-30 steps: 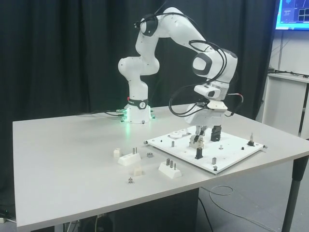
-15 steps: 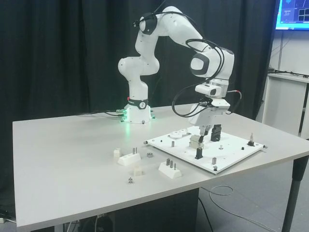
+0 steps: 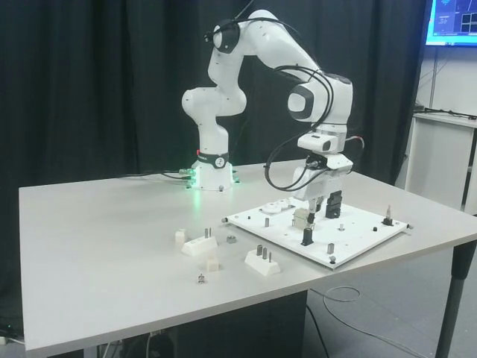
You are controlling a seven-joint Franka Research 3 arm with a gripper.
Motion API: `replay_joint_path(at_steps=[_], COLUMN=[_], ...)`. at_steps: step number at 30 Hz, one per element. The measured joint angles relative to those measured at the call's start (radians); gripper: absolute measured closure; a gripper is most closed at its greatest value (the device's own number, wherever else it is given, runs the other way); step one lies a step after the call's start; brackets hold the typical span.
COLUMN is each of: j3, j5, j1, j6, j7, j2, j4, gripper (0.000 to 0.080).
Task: Insert USB.
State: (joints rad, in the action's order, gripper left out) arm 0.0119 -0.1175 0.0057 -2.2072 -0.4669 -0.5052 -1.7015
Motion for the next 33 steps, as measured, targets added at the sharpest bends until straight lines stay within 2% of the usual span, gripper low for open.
replay_joint_path(at_steps=[15,33], j3=[0.0,0.004], j5=[0.076,0.152], j1=[-0.02,-0.025], j6=[-0.001,-0.002], j7=[0.145,0.153], j2=[0.0,0.001], j4=[-0.001,-0.004], gripper=[0.0751,0.0751])
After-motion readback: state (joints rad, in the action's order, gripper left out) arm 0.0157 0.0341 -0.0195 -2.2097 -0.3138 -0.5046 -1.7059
